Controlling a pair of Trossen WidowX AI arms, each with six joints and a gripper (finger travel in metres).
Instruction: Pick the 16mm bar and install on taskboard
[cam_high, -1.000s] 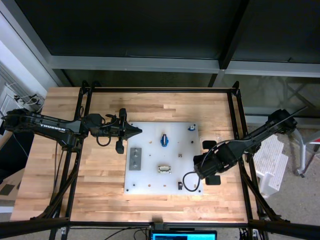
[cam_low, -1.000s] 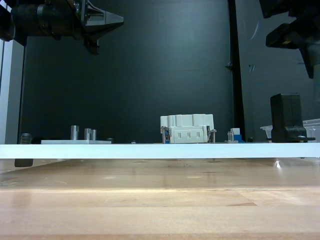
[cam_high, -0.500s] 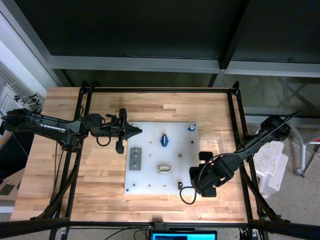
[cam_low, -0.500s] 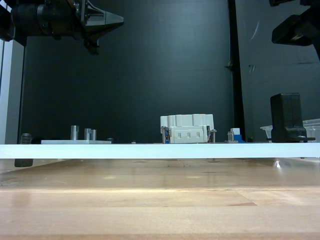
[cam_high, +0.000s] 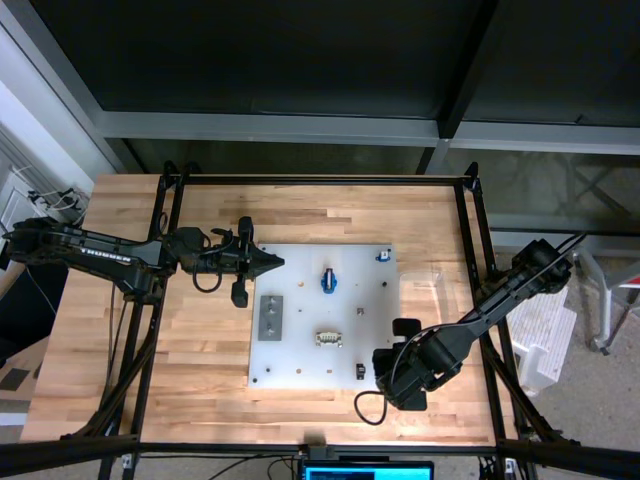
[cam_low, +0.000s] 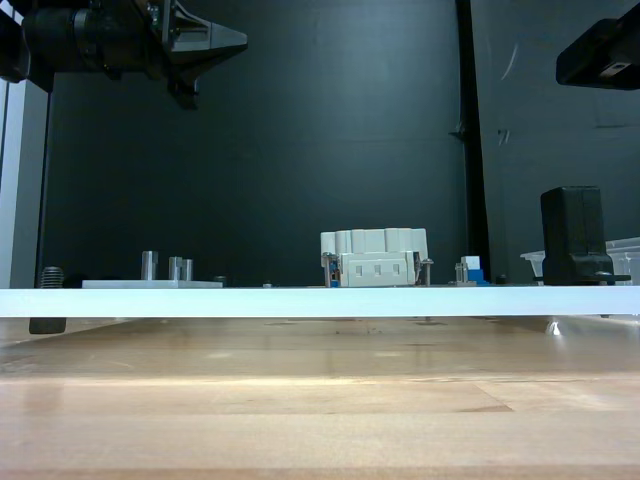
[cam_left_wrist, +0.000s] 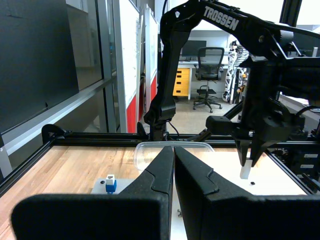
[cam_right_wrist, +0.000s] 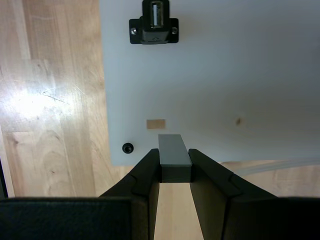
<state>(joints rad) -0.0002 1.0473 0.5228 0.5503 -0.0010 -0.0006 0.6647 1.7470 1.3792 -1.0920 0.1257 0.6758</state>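
The 16mm bar (cam_right_wrist: 175, 150), a short piece of dull grey metal with a flat, square-cut end, sits clamped between the two black fingers (cam_right_wrist: 145, 172) of the right gripper (cam_right_wrist: 175, 172), which hangs over the near right corner of the taskboard (cam_right_wrist: 225, 75). The jaws are parted only by the bar's width. Below it on the smooth white plate lie a small rectangular slot (cam_right_wrist: 156, 124) showing wood through it, a dark corner hole (cam_right_wrist: 128, 148) and a black socket fitting (cam_right_wrist: 152, 20). From the left wrist camera the bar (cam_left_wrist: 245, 169) shows as a pale stub pointing down from the gripper (cam_left_wrist: 246, 159), clear of the board. From table height only a black piece of the right arm shows, cut off at the frame's edge. The left gripper (cam_high: 275, 262) hovers at the board's far left edge, its tapered fingers (cam_left_wrist: 160, 170) pressed together and holding nothing. Behind it — partly hidden by those fingers — rests a clear plastic tray (cam_left_wrist: 195, 146) on the pale wooden desk (cam_high: 200, 380).
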